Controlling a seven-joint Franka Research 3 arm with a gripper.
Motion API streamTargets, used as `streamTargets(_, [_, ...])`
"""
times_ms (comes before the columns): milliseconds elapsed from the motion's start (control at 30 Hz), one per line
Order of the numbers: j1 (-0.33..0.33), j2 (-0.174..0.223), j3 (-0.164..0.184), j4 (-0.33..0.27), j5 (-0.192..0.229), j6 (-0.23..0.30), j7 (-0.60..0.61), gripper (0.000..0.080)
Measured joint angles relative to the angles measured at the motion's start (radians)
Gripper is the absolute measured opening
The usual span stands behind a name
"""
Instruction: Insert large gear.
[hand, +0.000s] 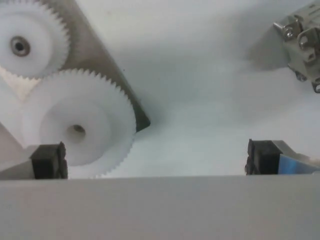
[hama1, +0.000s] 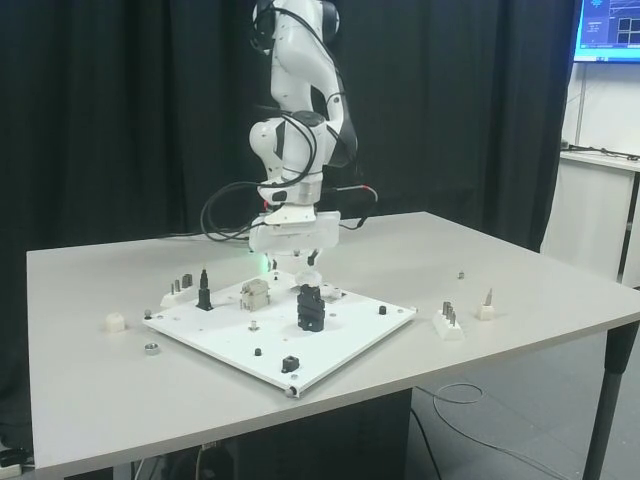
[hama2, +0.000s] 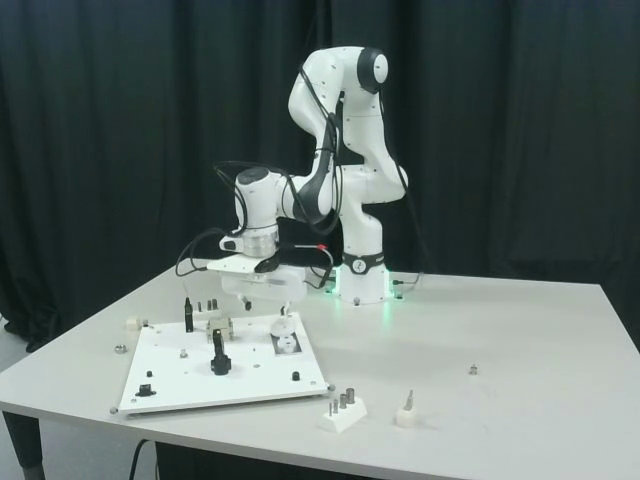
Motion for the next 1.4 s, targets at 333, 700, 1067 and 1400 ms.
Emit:
streamTargets(333, [0.001,0.03,0.003,-0.003,0.025,0.024,0.0,0.08])
streamTargets(700, [0.001,0.056,0.018,-0.01,0.061,0.038,-0.012,0.08])
streamTargets(1067, [0.0,0.055,0.016,-0.008,0.061,0.028,-0.014,0.08])
streamTargets(1400, [-0.003,0.055,0.009,-0.007,0.059,0.025,-0.018,0.08])
